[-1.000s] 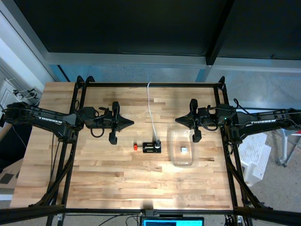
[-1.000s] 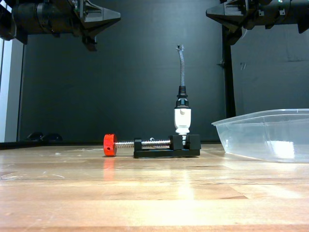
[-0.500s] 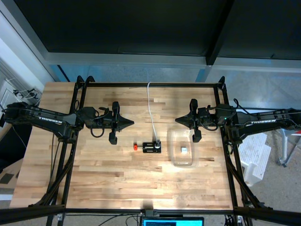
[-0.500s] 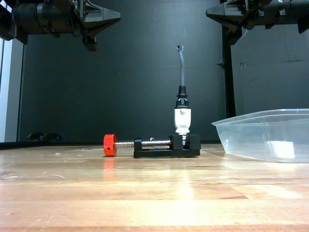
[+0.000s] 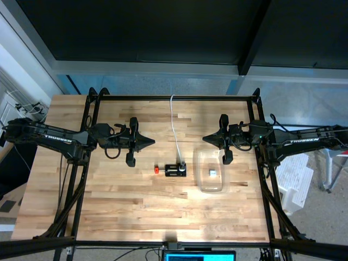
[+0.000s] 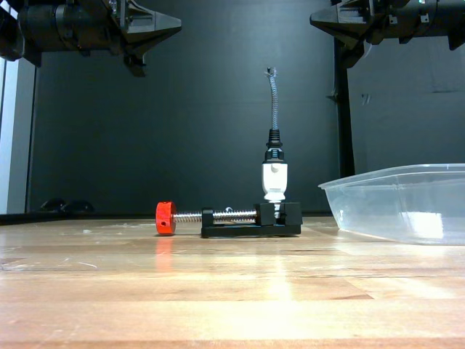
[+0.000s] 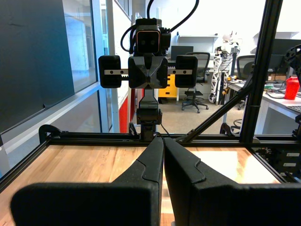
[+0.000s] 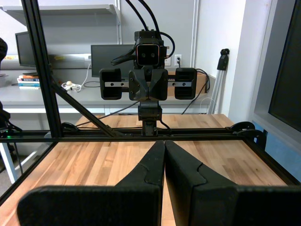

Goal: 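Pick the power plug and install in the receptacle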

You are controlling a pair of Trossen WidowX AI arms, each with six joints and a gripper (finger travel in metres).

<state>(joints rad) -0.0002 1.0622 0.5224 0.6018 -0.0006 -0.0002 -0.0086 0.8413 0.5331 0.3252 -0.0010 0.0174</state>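
The receptacle point(image 6: 274, 180), a small white socket, stands upright in a black vise point(image 6: 251, 219) at mid-table, also seen from above as receptacle point(image 5: 182, 163). Its white cable point(image 5: 174, 125) runs to the far edge. I cannot make out the power plug in any view. My left gripper point(image 5: 154, 142) hovers high over the table left of the vise, shut and holding nothing point(image 7: 163, 140). My right gripper point(image 5: 203, 139) hovers at the same height to the right, above the far end of the tray, and is also shut on nothing point(image 8: 164, 142). The two point at each other.
A clear plastic tray point(image 5: 203, 185) lies right of the vise, with a tiny whitish piece point(image 5: 213, 173) inside. The vise has a red knob point(image 6: 165, 218) on its left. A black frame point(image 5: 174, 98) borders the wooden table.
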